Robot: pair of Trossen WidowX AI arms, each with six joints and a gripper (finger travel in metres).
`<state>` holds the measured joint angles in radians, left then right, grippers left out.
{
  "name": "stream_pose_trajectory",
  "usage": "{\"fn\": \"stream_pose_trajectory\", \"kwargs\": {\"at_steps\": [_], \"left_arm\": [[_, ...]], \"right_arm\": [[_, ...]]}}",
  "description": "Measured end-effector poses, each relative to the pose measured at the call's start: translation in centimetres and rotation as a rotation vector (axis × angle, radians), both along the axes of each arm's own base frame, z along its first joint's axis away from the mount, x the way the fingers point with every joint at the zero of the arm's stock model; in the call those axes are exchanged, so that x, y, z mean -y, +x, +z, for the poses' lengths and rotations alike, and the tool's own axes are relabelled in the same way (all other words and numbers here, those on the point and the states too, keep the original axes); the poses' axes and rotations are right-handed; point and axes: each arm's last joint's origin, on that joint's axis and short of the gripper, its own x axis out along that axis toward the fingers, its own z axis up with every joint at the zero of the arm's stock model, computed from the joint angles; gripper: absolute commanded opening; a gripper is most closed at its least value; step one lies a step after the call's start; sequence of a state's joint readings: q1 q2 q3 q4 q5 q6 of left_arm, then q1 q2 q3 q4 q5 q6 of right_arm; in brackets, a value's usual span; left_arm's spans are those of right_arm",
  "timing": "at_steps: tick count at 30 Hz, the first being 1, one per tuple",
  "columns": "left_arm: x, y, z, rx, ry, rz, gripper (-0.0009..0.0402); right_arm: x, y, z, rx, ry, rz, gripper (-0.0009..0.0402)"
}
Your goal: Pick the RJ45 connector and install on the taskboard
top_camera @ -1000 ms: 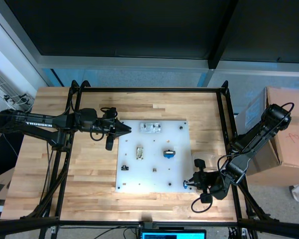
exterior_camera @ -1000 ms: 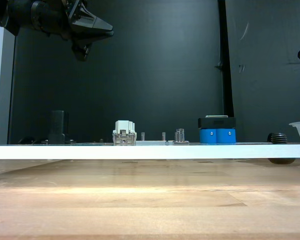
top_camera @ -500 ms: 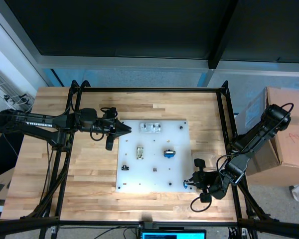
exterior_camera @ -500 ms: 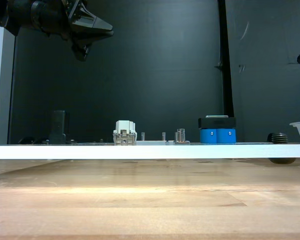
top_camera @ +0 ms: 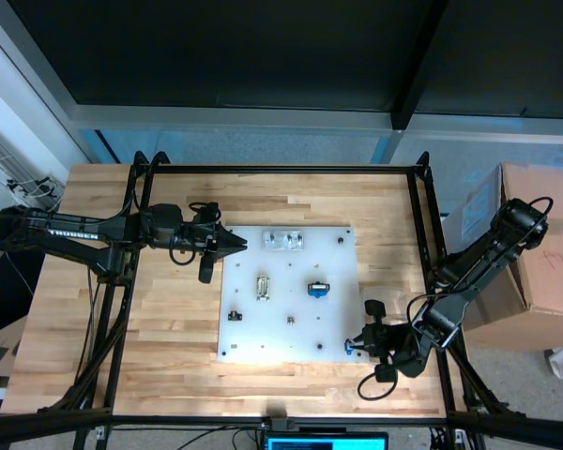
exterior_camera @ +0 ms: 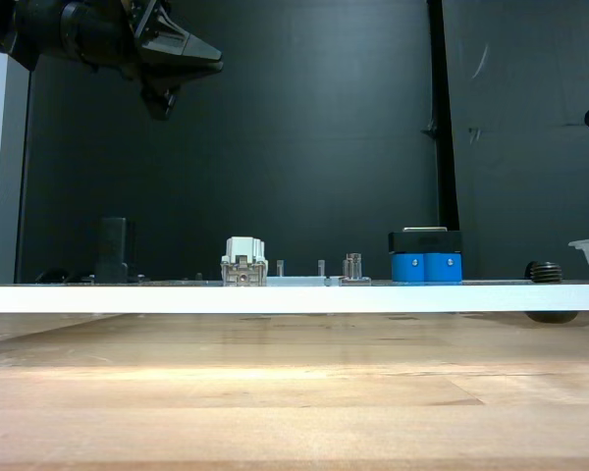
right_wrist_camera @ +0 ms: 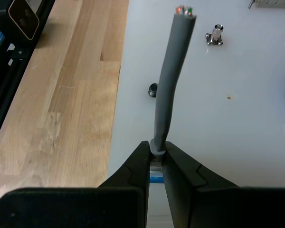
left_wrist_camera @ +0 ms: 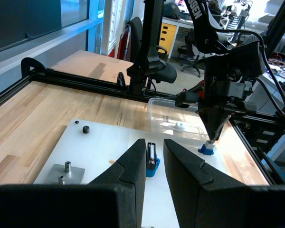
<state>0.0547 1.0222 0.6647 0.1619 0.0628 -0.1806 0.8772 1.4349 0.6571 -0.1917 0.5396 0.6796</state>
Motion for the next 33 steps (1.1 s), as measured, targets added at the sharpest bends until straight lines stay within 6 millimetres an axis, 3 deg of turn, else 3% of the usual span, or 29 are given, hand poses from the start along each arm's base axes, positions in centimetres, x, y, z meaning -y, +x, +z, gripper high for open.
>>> {"fn": "stream_pose_trajectory", "kwargs": {"at_steps": [20,33], "left_arm": [[0.0,0.0,0.0,0.000,0.000,0.000,0.0049],[0.0,0.0,0.0,0.000,0.000,0.000,0.0049]], "right_arm": [[0.1,-0.2,0.8,-0.013,0.047,0.031,0.0006],[0.4,-0.6,1.2,-0.029,0.060,0.052,0.0134]]}}
